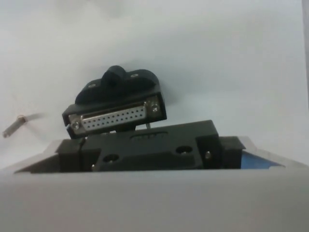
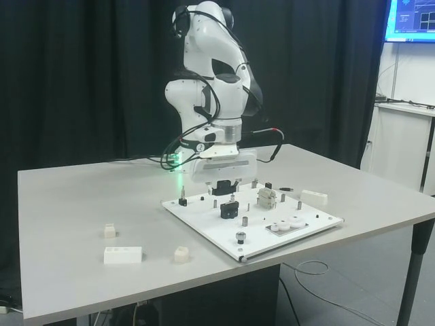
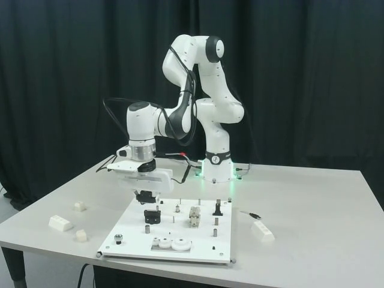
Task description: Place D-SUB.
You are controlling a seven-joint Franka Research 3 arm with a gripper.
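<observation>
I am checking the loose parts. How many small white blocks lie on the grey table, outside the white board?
4: three beside the board, namely a long block, a small block and another block; one far-side block beyond it. Others may be hidden.

Black curtains (image 3: 312,78) hang all along the back of the room. A big grey table (image 2: 75,204) stands in front of them on dark legs (image 2: 411,278). A screen (image 2: 411,20) glows high up beside a white cabinet (image 2: 401,139). The floor (image 2: 353,299) is grey.

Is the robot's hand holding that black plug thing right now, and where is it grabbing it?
No, it looks like nothing is held. The black D-SUB sits on the white board, and the gripper hangs just above it, apart.
</observation>
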